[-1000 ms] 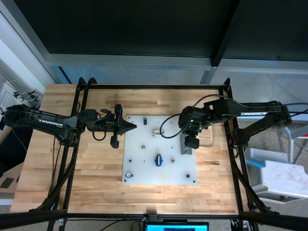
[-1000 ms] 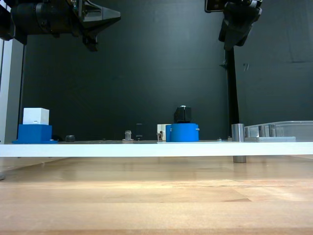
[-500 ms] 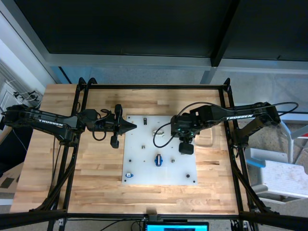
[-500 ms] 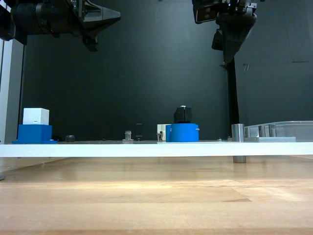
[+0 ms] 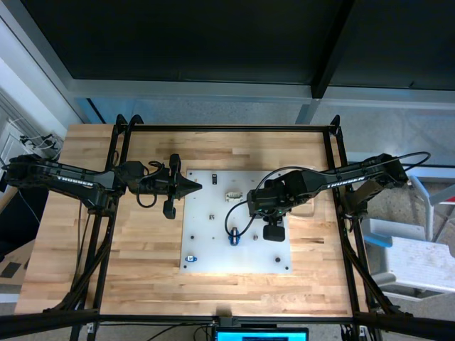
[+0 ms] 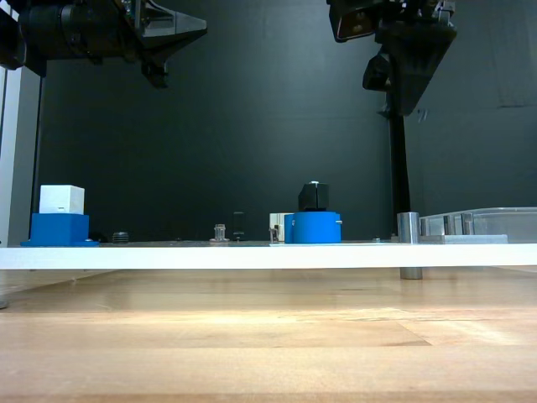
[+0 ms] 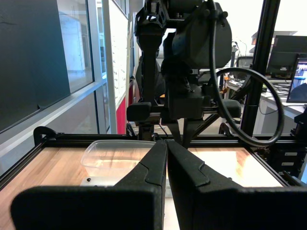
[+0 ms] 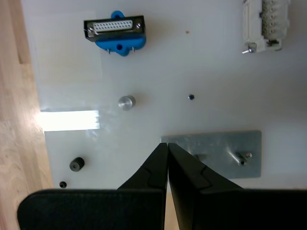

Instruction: Pick the 16mm cylinder and place it in the container

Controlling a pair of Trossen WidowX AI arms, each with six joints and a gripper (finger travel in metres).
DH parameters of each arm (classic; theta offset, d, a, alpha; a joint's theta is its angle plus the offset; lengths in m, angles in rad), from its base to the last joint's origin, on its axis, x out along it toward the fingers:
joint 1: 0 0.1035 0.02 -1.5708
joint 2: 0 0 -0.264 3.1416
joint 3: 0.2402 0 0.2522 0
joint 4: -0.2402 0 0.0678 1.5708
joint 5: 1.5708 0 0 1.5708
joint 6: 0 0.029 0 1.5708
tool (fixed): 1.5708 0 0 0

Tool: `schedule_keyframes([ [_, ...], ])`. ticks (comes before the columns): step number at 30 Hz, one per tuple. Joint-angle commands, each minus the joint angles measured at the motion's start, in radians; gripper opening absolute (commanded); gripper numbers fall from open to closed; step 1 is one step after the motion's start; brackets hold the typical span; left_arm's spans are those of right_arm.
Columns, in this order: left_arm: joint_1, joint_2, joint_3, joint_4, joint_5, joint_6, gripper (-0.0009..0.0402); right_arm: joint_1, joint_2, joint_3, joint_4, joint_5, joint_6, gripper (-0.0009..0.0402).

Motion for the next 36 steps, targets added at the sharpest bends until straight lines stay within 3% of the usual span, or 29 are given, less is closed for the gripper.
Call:
schedule_keyframes([
  [1,0.0,0.0,0.0,0.0,0.0,0.0,0.0,0.02,-0.001,-0.002,0.011,0.008,0.01,0.0],
  [14,0.0,0.0,0.0,0.0,0.0,0.0,0.0,0.068,0.078,0.0,0.067,0.006,0.027,0.001],
  [28,0.0,0.0,0.0,-0.001,0.0,0.0,0.0,0.088,0.151,-0.002,0.097,0.009,0.051,0.013],
  [36,0.0,0.0,0.0,0.0,0.0,0.0,0.0,0.106,0.215,-0.002,0.109,0.01,0.051,0.0159],
])
